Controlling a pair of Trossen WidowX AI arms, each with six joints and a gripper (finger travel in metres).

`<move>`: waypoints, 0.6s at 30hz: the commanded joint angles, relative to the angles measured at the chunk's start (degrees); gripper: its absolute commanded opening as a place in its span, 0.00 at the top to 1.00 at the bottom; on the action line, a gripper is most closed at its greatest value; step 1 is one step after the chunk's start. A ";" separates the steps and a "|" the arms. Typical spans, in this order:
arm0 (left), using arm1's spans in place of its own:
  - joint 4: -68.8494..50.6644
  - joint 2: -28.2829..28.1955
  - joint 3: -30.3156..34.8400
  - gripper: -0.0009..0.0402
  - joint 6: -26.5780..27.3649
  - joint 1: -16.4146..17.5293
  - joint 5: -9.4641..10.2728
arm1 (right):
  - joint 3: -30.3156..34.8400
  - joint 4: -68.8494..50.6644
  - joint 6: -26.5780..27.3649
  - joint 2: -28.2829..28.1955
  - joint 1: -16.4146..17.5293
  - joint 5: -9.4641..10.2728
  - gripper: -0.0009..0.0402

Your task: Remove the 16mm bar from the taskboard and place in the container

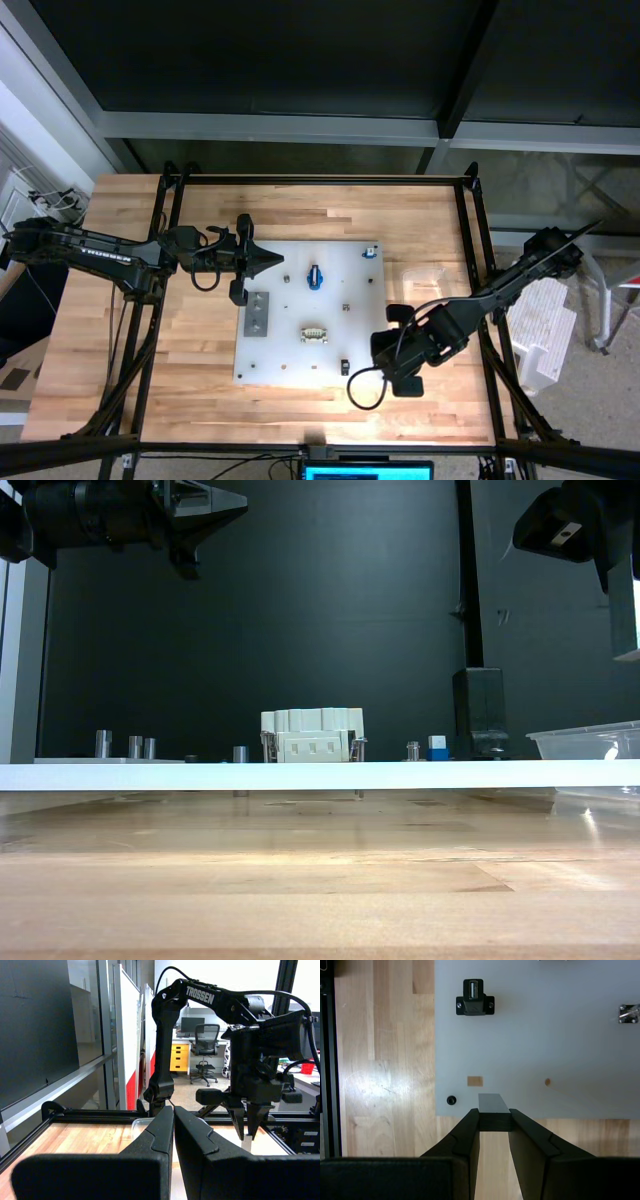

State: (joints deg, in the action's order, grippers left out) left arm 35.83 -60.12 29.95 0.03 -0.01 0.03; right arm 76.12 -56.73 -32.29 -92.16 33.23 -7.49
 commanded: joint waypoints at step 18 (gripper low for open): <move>0.02 0.00 0.00 0.98 0.00 0.02 -0.02 | -14.29 -0.11 0.15 16.33 -2.58 -0.61 0.98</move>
